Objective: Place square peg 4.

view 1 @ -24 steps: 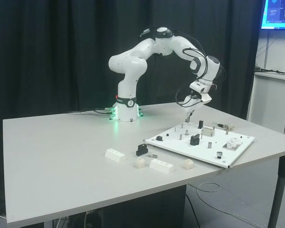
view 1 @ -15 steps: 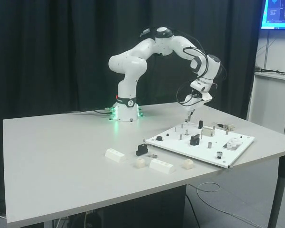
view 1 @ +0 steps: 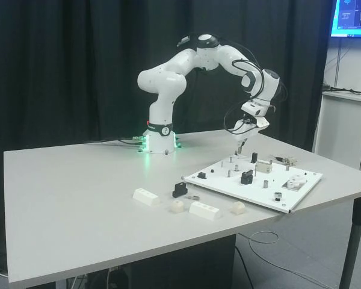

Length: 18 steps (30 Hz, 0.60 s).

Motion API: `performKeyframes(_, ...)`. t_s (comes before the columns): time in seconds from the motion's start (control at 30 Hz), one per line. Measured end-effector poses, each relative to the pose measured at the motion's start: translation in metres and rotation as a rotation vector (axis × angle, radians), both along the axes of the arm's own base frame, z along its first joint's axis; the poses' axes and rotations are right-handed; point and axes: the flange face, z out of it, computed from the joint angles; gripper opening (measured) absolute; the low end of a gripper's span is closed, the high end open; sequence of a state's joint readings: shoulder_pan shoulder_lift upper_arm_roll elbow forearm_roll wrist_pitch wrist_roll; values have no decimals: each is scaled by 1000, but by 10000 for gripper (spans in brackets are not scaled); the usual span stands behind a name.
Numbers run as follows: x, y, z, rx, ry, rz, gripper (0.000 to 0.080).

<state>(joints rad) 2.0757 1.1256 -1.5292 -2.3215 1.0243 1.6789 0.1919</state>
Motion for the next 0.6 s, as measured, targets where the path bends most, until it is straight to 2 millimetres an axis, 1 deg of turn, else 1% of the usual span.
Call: performKeyframes(0.6,0,-3,-1,-3,0,-14,151)
